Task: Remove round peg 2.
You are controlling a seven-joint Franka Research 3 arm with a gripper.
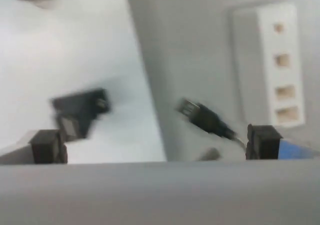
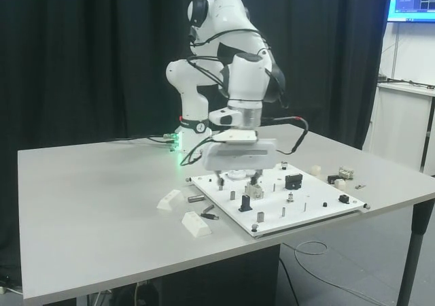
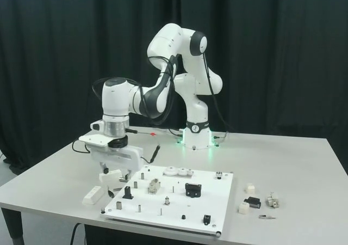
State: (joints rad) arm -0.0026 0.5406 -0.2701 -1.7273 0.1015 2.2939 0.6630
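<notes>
Gripper (image 1: pixel 155 145) fingers wide apart, empty, above white board (image 3: pixel 179 212) edge

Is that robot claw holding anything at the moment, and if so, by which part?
Nothing is held. The gripper hangs above the white board with its fingers spread apart and only empty space between them.
</notes>
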